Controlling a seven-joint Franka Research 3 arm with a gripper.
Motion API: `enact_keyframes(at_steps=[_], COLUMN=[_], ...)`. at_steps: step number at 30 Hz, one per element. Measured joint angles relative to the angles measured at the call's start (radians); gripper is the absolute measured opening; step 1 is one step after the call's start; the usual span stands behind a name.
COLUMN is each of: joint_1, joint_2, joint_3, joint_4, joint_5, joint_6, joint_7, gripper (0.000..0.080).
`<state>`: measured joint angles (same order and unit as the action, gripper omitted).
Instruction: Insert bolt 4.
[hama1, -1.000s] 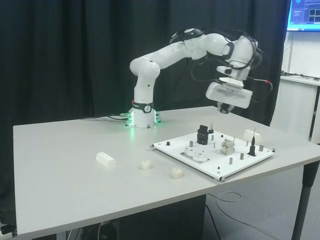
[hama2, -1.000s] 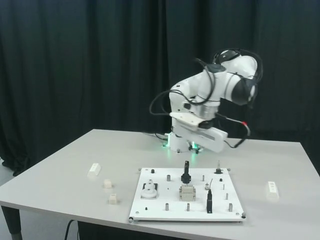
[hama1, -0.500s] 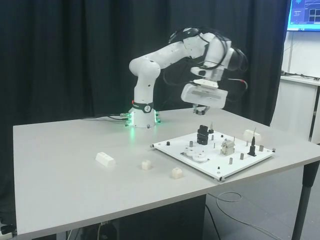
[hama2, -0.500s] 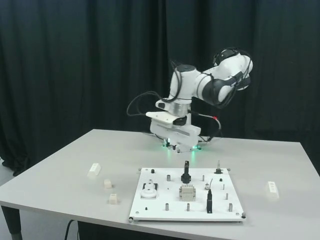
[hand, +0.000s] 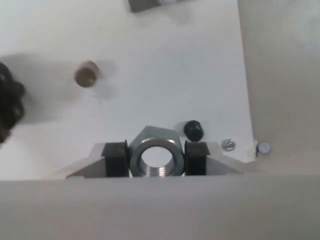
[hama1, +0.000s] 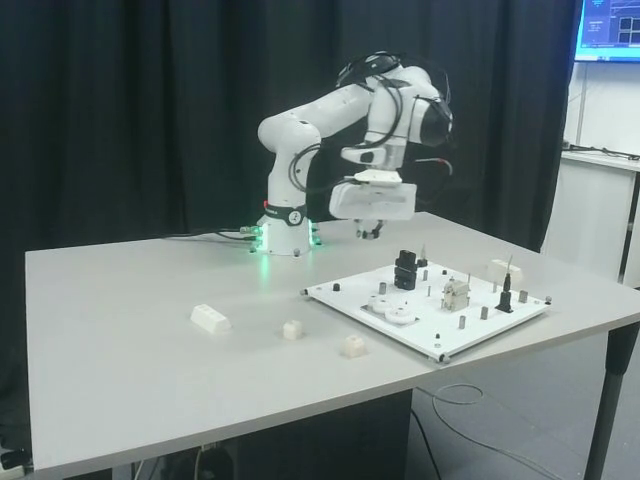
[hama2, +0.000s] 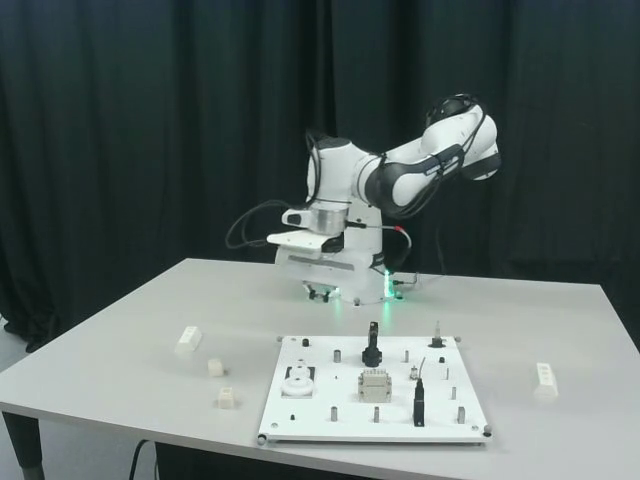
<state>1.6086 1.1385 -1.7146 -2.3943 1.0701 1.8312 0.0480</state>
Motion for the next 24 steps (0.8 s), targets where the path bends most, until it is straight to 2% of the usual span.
enact_keyframes(at_steps=[11, 24], joint_1=[-0.017, -0.078], joint_2=[0.024, 0.035], joint_3=[0.014, 0.094], joint_4=[-0.096, -0.119], joint_5=[0.085, 0.154], joint_6=[0.009, 0.006], joint_7=[-0.252, -0.467], gripper=[0.0239, 0.0239])
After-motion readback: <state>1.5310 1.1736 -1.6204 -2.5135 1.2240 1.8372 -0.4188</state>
